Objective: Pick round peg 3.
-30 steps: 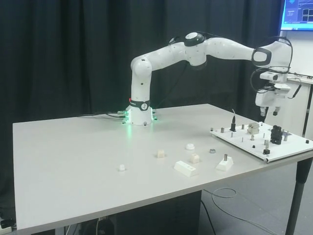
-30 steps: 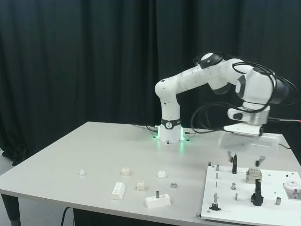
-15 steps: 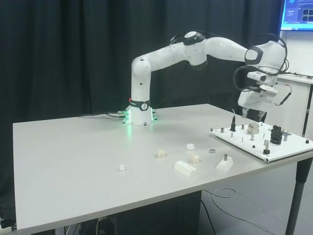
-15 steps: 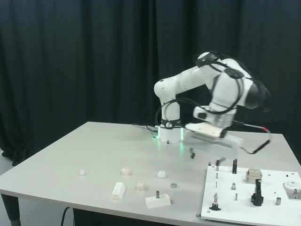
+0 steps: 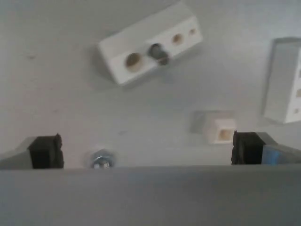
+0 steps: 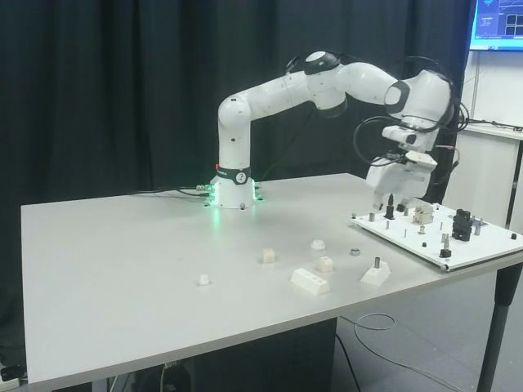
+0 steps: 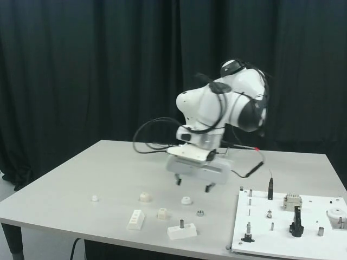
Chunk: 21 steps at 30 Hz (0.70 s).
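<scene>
My tool point(image 7: 192, 186) is hanging above the counter point(image 7: 81, 184) with its fingers point(image 5: 45, 151) spread wide apart and nothing between them, so the pick is not yet made. Through the wrist camera I am looking down on a nut point(image 5: 100, 159) lying between the fingertips near one of them, a small cube point(image 5: 220, 130) near the other, and farther off a white block point(image 5: 150, 42) with a row of holes, one of which is holding a dark, upright peg point(image 5: 159, 52). I am judging that peg to be my target, though nothing marks it as number 3. In the second room view the same block is sitting near the counter's front edge, below and in front of my tool, with a slab point(image 7: 135, 219) well to one side and the white board point(image 7: 287, 238) of fixtures to the other. Everything is still left to do: centring over the peg, descending, closing and lifting.
</scene>
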Motion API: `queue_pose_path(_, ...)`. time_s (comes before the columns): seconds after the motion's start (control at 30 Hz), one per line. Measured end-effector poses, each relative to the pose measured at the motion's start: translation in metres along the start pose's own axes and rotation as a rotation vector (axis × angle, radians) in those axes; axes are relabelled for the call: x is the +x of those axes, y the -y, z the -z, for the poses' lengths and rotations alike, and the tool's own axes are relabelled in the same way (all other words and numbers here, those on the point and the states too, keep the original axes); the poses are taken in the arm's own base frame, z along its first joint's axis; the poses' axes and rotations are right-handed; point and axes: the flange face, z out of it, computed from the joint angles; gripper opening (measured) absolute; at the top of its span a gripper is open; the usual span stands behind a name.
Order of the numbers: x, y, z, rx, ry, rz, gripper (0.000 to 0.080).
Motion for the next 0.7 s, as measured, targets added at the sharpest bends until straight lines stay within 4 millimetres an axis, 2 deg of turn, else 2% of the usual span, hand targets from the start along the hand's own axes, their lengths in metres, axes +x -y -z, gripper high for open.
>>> queue_pose_path(0.17, 0.025, -0.019, -0.018, 0.046, 0.033, 0.013, 0.08)
queue_pose_path(0.33, 0.04, -0.025, -0.041, 0.103, 0.076, 0.017, 0.08)
queue_pose_path(0.7, 0.035, -0.008, -0.093, 0.153, 0.126, 0.05, 0.08)
